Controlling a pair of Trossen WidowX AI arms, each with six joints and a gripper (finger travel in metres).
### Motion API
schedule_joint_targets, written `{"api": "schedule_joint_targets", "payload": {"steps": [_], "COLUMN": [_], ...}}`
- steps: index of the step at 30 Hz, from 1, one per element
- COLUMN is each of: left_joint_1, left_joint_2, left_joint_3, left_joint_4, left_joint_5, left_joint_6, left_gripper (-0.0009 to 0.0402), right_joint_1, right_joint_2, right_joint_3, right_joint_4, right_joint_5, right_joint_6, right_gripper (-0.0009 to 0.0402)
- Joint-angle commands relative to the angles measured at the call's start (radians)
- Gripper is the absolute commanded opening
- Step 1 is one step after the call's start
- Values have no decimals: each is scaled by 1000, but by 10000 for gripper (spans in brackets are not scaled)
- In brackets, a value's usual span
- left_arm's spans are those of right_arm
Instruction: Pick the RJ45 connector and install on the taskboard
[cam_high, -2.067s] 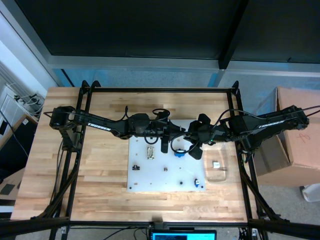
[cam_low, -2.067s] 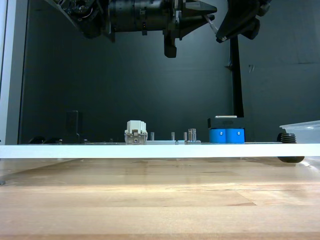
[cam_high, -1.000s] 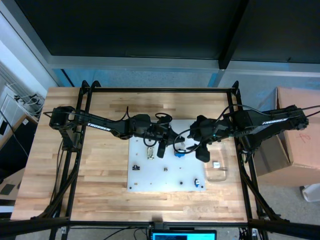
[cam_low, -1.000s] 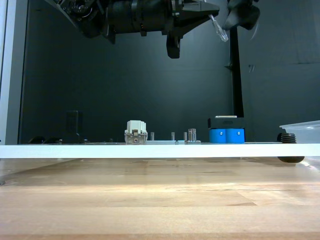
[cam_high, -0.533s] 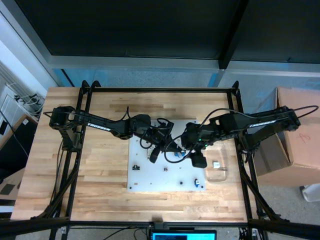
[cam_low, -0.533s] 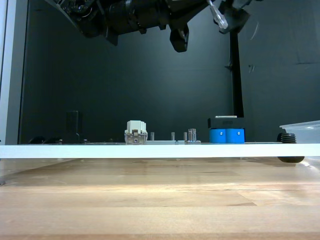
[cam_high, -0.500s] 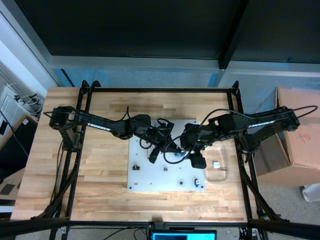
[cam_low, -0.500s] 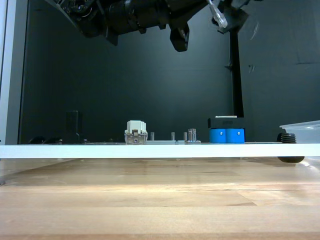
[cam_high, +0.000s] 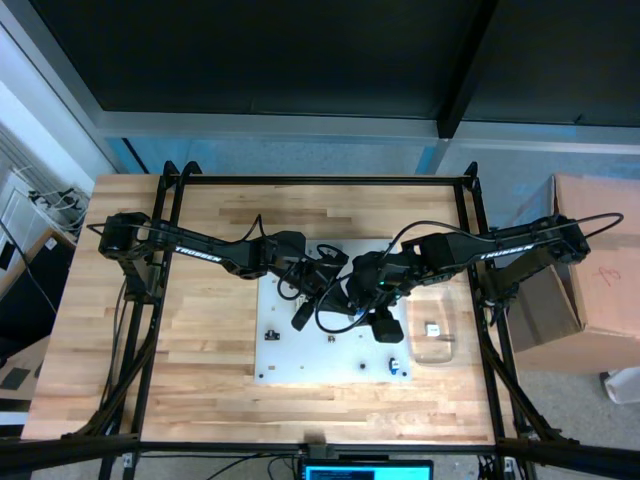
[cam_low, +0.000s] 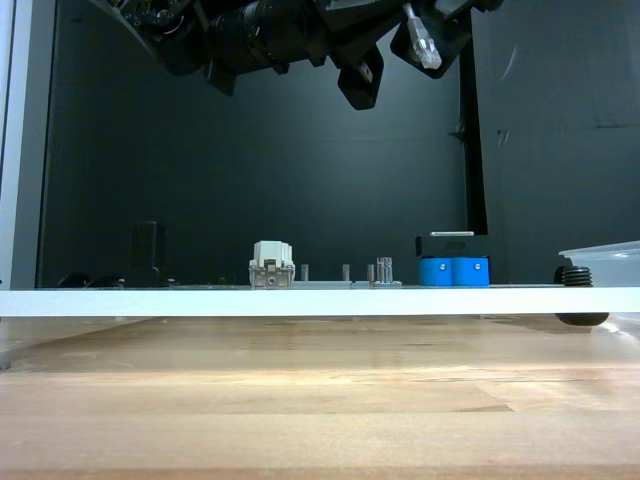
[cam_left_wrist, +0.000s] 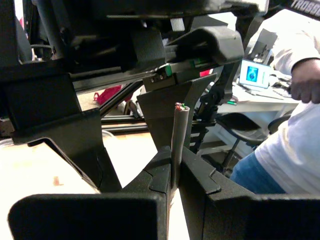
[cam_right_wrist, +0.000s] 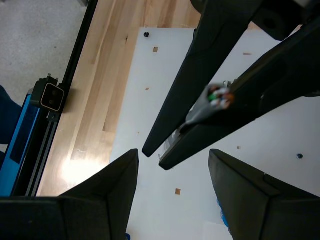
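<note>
Over the white taskboard (cam_high: 300, 362), left jaws clench the clear plastic RJ45 connector (cam_low: 422, 45) mid-carry, right jaws released beside them; lowering it portward seems next.

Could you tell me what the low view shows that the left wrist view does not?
Only the low view: the clear RJ45 connector hanging high above the task board and its blue block. Only the left wrist view: the cut end of the grey cable, coloured wires showing, clamped in the left end effector. Both: the left end effector holding the part clear of its seat. The right end effector, open, hovers alongside.
</note>
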Motion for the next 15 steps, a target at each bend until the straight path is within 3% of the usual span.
{"api": "schedule_joint_targets", "payload": {"steps": [1, 15], "left_joint_1": [2, 4], "left_joint_2": [0, 0], "left_joint_3": [0, 40], "left_joint_4": [-1, 10], "left_joint_5": [-6, -6], "left_joint_6": [6, 27], "left_gripper": [1, 0], "right_joint_1": [-3, -3], "right_joint_2": [-2, -46], "right_joint_3": [-6, -1], "right_joint_4": [11, 13], "right_joint_5": [-5, -19], "right_joint_6": [6, 17], "right_gripper": [177, 136]}}
